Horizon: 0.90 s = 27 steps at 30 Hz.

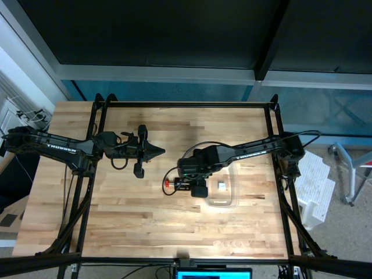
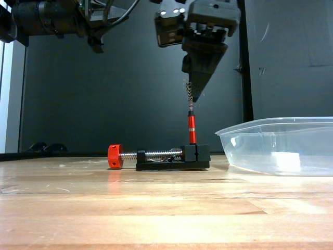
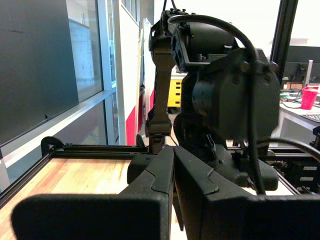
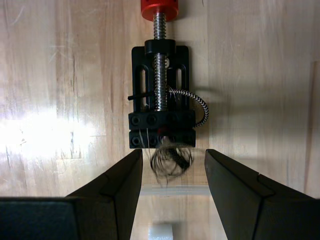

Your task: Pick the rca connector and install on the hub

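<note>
RCA connector point(image 2: 192, 130) stands upright in the hub point(image 2: 174, 157), just beside the clear tray point(image 2: 281, 146). Your right gripper point(image 4: 173, 152) hovers right above it, fingers spread apart. Farther back, your left gripper point(image 3: 172, 149) hangs well apart, fingers pressed together.

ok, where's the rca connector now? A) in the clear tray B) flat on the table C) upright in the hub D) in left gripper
C: the rca connector stands upright in the hub, with the right gripper open above it; the left gripper is shut, up off to the left.
</note>
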### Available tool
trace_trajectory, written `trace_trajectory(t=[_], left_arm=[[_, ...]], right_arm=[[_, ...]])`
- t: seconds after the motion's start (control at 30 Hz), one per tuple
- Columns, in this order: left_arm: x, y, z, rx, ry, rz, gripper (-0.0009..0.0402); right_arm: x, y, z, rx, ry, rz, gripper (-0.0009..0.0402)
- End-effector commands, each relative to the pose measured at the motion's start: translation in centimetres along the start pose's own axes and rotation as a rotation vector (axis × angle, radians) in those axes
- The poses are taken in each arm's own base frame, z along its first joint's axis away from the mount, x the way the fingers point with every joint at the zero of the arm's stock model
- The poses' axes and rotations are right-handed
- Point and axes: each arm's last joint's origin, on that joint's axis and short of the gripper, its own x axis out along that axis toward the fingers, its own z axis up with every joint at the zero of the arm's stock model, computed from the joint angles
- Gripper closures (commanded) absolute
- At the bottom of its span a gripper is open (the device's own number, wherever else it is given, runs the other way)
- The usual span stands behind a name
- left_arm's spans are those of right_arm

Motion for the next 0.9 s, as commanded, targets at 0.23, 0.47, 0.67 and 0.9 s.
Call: trace_trajectory(t=[0.23, 0.47, 0.67, 0.9], left_arm=[[0.0, 0.0, 0.0, 0.0, 0.0, 0.0, 0.0393], [0.0, 0.0, 0.0, 0.0, 0.0, 0.0, 0.0393], [0.0, 0.0, 0.0, 0.0, 0.0, 0.0, 0.0393], [0.0, 0.0, 0.0, 0.0, 0.0, 0.0, 0.0393]], right_arm=[[-1.0, -0.5, -3.2, 0.004, -0.111, 0.023, 0.0221], [-1.1, -0.5, -4.1, 0.002, -0.126, 0.028, 0.0222], [-1.1, -0.5, -4.1, -0.003, -0.13, 0.029, 0.0236], [-2.2, -0.6, -4.4, -0.037, -0.155, 0.031, 0.0263]])
